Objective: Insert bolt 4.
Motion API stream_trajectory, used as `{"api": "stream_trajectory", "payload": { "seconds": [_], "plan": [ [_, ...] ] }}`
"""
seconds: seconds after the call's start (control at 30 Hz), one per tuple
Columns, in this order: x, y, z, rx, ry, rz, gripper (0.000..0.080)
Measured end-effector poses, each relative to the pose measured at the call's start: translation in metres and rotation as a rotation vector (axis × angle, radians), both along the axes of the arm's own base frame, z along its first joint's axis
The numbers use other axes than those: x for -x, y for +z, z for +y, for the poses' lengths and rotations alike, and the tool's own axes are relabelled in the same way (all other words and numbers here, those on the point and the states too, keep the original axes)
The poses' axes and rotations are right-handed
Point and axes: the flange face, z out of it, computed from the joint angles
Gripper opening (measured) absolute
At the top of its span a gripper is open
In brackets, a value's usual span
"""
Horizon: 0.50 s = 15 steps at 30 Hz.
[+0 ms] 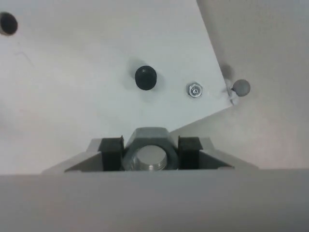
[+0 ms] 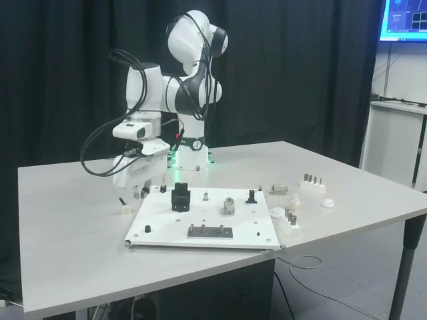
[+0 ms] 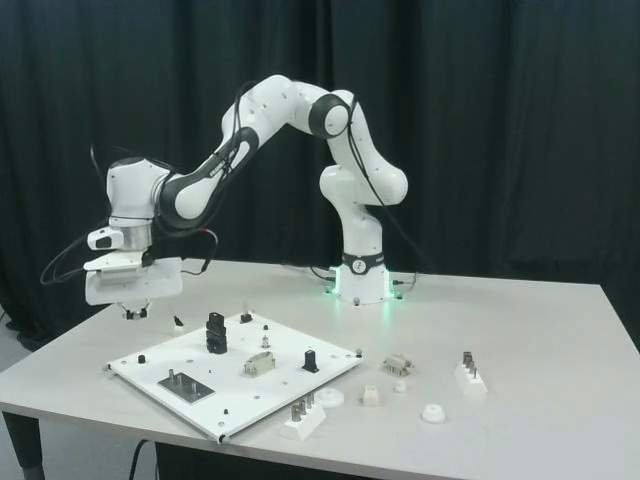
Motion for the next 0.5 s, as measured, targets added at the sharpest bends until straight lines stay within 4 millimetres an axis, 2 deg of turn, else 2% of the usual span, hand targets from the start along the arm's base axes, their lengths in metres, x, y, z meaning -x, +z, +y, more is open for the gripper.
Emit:
{"api": "stream_trajectory", "payload": {
  "seconds": [0.5],
  "plan": [
    [-0.010, -0.022, -0.010, -0.016, -0.005, -0.013, 0.0237]
  ]
}}
